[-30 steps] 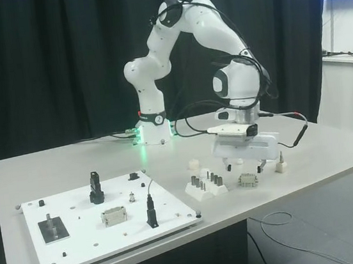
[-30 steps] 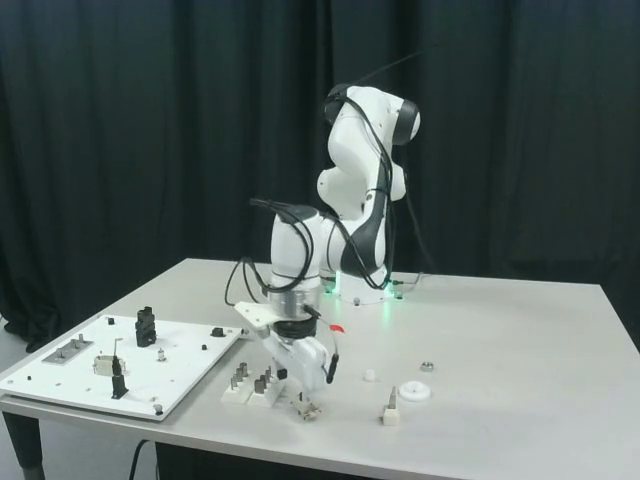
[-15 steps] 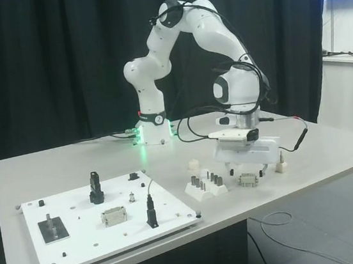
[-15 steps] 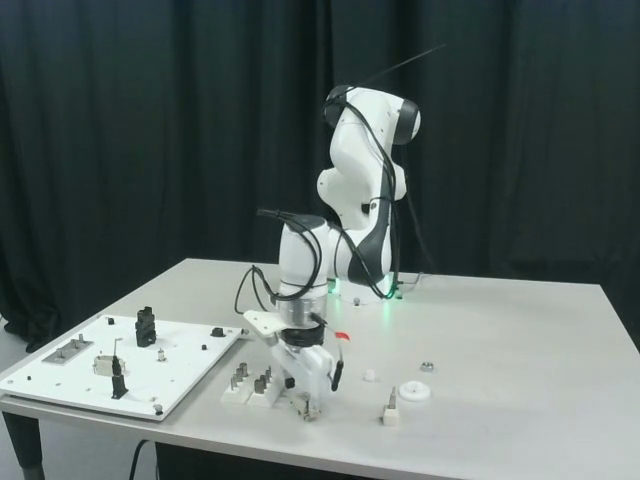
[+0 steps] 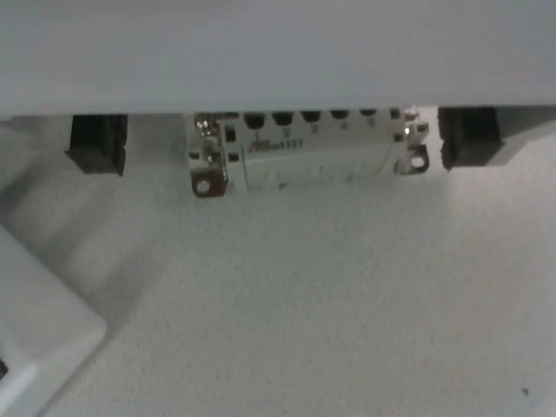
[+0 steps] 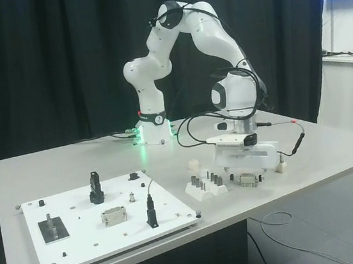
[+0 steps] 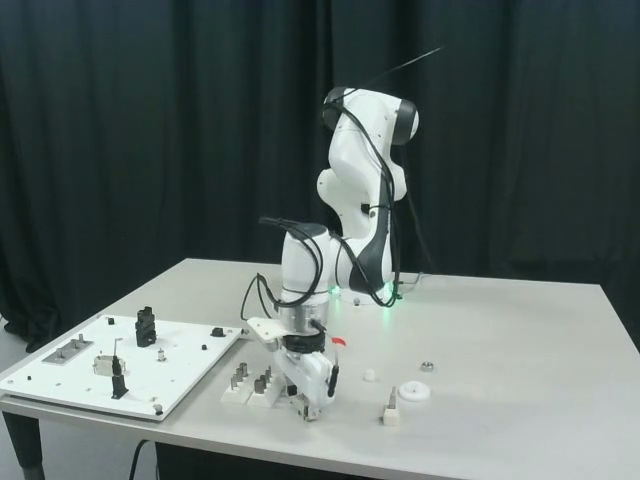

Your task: Pick waterproof.

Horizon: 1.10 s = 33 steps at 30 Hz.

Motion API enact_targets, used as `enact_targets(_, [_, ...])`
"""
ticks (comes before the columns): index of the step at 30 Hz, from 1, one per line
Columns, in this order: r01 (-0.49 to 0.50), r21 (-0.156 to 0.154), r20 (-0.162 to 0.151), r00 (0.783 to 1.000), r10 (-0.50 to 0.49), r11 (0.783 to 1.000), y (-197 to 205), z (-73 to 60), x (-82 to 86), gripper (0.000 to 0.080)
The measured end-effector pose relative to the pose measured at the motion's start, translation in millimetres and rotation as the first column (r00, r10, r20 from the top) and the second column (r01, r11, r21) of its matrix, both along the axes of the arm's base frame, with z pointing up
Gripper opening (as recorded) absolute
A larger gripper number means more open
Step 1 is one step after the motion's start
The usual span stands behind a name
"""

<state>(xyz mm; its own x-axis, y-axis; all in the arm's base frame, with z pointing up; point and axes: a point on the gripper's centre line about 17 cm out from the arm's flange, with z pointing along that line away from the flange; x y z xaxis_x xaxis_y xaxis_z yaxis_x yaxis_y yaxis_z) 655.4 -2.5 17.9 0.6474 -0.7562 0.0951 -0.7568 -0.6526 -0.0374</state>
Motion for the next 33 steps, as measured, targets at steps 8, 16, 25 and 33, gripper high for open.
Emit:
enact_targets(8, [0.006, 0.004, 0.003, 1.000, -0.006, 1.000, 0.9, -5.5, -1.3, 0.0800])
enact_targets(16, [0.001, 0.003, 0.004, 1.000, -0.001, 1.000, 2.0, -9.1, -2.1, 0.0800])
enact_targets(25, [-0.001, 0.001, 0.008, 1.000, 0.001, 1.000, 1.9, -8.5, -0.7, 0.0661])
enact_targets(33, [0.000, 0.005, 0.026, 1.000, 0.000, 1.000, 2.1, 0.6, 5.6, 0.0624])
